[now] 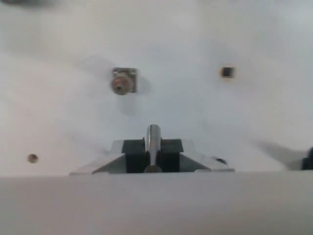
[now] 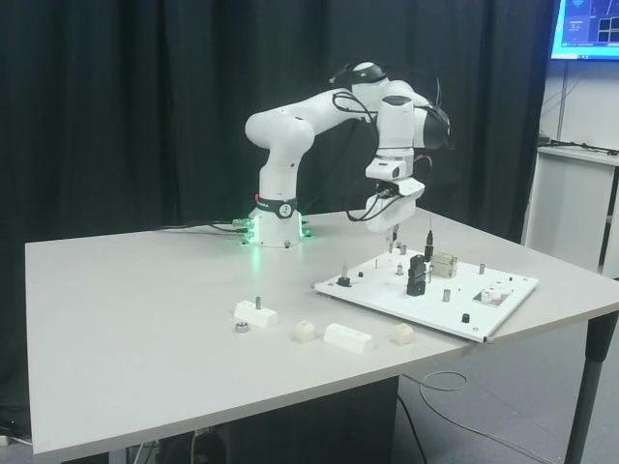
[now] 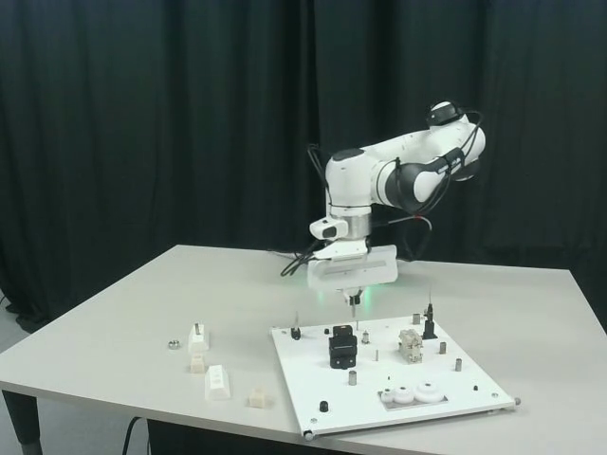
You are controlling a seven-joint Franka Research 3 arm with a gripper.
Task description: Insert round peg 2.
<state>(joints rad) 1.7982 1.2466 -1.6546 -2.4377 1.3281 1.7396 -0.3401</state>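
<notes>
My gripper (image 1: 153, 161) is shut on a thin round metal peg (image 1: 153, 139) that stands upright between the black finger pads (image 1: 133, 149). In both room views the gripper (image 2: 392, 228) (image 3: 354, 300) hangs a short way above the far side of the white board (image 2: 484, 319) (image 3: 303, 379). Below the peg, the wrist view shows the white board surface with a square-based metal fitting (image 1: 123, 81), a small black square hole (image 1: 226, 72) and a small round hole (image 1: 32, 158). The peg tip is above the board and touches nothing.
A black fixture (image 2: 416, 275) (image 3: 342, 347), several short pegs and a thin upright pin (image 2: 429, 240) stand on the board. White blocks (image 2: 349, 337) (image 3: 218, 381) and a small nut (image 2: 241, 327) lie on the grey table beside the board. A green light glows at the arm's base (image 2: 274, 232).
</notes>
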